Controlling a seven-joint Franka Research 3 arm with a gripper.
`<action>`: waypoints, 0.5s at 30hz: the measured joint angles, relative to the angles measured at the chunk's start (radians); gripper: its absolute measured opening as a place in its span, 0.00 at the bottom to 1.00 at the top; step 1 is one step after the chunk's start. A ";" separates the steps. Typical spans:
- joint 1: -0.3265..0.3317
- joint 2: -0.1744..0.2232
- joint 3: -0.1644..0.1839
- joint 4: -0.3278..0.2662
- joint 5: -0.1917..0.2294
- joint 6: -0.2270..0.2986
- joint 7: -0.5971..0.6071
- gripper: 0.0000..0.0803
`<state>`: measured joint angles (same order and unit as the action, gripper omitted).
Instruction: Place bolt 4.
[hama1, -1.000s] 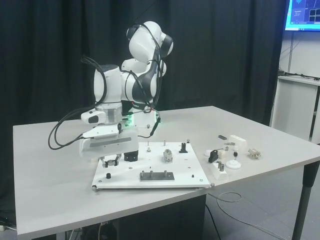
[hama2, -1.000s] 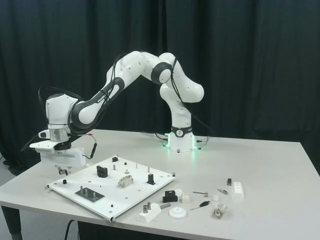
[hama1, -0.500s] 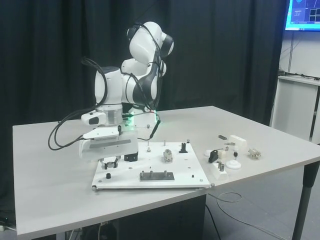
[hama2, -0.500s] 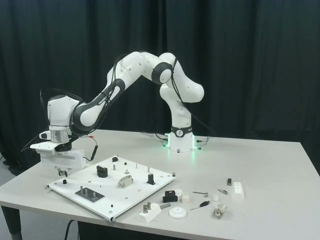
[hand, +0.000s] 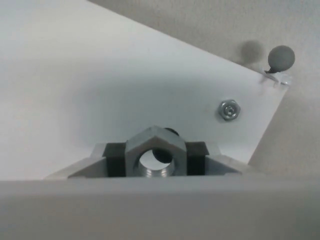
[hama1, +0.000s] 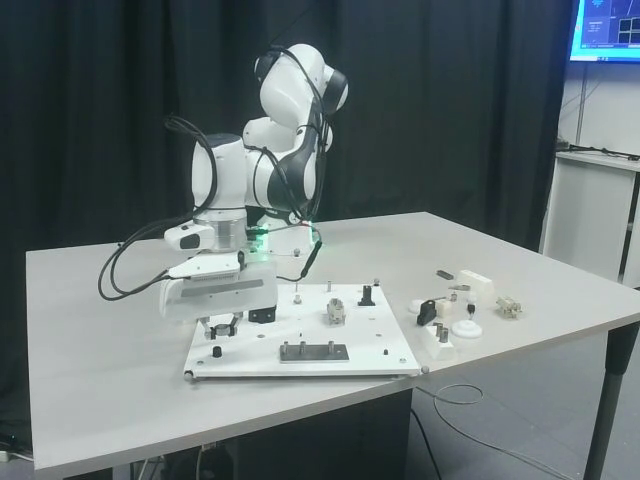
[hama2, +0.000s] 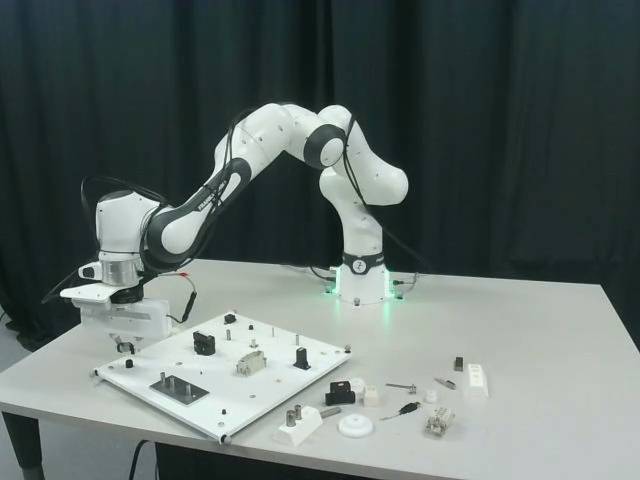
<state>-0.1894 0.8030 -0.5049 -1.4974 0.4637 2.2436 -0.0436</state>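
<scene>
In the wrist view my gripper (hand: 156, 159) is shut on a grey hexagonal part (hand: 155, 145) with a threaded hole, clamped between the black pads (hand: 114, 159). Through the hole a dark spot shows on the white board (hand: 75, 75) below. From the room cameras the gripper (hama1: 218, 328) (hama2: 124, 344) hangs just above the white board's (hama1: 370, 340) (hama2: 270, 400) corner farthest from the arm's base. A small black bolt (hama1: 216, 352) (hama2: 128, 363) stands on the board right beside the fingertips.
A small grey nut (hand: 229, 109) and a black ball foot (hand: 281, 57) mark the board's corner. On the board stand a grey plate with pegs (hama1: 313, 351), a metal block (hama1: 335, 312) and black holders (hama1: 367, 295). Loose white and black parts (hama1: 455, 310) lie beside the board.
The arm's wrist and forearm have shifted slightly. The gripper has stayed over the same corner of the board with its hold unchanged.
</scene>
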 joint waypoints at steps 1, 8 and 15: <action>0.000 0.000 0.000 0.000 0.000 0.001 0.000 0.29; 0.000 0.000 -0.009 0.000 -0.001 0.003 -0.002 0.29; 0.000 -0.001 -0.032 -0.008 -0.006 0.003 -0.024 0.29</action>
<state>-0.1894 0.8022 -0.5368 -1.5055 0.4581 2.2467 -0.0680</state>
